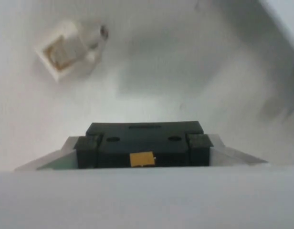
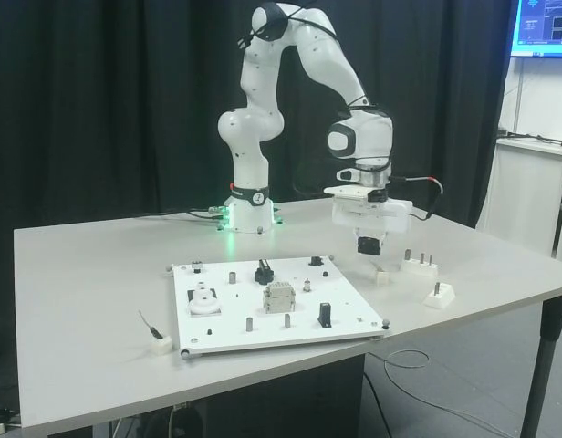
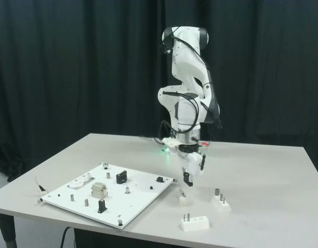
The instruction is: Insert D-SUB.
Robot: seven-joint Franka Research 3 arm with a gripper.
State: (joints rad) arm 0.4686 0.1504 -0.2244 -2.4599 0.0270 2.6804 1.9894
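Board: a flat, square white board [image 2: 217, 330] is being carried by the grey table [image 2: 80, 274], nearest the first room camera; small black sockets and short grey pegs are being held upright on it.

Small holder: a blocky white holder [image 2: 381, 276] is being left on the table just beyond the board's far right corner, almost under the gripper.

Peg blocks: two more white blocks [image 2: 439, 295] with upright grey pins are being kept on the table further right of the board, well apart from it.

Gripper [image 2: 369, 241]: it is being held above the table, past the board's right edge, pointing down and slightly tilted.

D-SUB connector [image 1: 144, 131]: a black, rectangular, matt body is being clamped between the two black fingertips [image 1: 87, 145], clear of the board and of the table.

Arm: the white, smooth-shelled arm is being bent high over its base behind the board, with the forearm being brought down steeply to the wrist.

Backdrop: a black curtain is being hung behind the table.
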